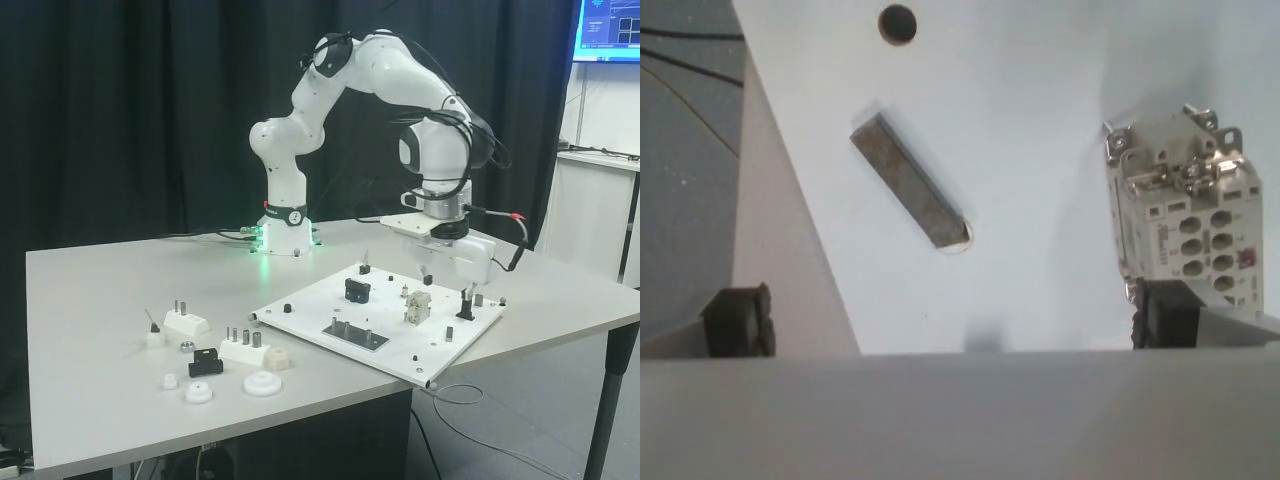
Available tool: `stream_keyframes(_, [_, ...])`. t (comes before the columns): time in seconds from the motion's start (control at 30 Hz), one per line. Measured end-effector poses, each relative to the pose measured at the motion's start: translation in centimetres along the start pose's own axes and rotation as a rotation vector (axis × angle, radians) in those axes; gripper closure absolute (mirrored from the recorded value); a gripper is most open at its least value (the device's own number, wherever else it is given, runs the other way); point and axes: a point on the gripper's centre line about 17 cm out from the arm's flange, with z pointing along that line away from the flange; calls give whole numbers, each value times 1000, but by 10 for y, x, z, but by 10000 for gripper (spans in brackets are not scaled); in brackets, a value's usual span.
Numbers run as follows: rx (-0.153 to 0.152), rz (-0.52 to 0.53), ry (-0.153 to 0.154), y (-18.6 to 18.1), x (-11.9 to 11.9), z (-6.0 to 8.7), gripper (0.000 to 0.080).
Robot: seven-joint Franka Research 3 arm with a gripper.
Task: Pick square peg 3.
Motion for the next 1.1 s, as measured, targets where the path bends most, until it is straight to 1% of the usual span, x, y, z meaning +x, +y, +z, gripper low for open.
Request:
stream_keyframes(0.37, [-11,-54,19,2,2,0,3])
stream_keyframes(0.57, [-14,-109,36,1,4,1,3])
stream_keyframes(0.7, [-20,-153,54,1,6,3,3])
stream_keyframes(0.87, [-27,-232,77,-1,6,9,3])
stream_keyframes(1.1, [-26,-365,92,-7,6,25,3])
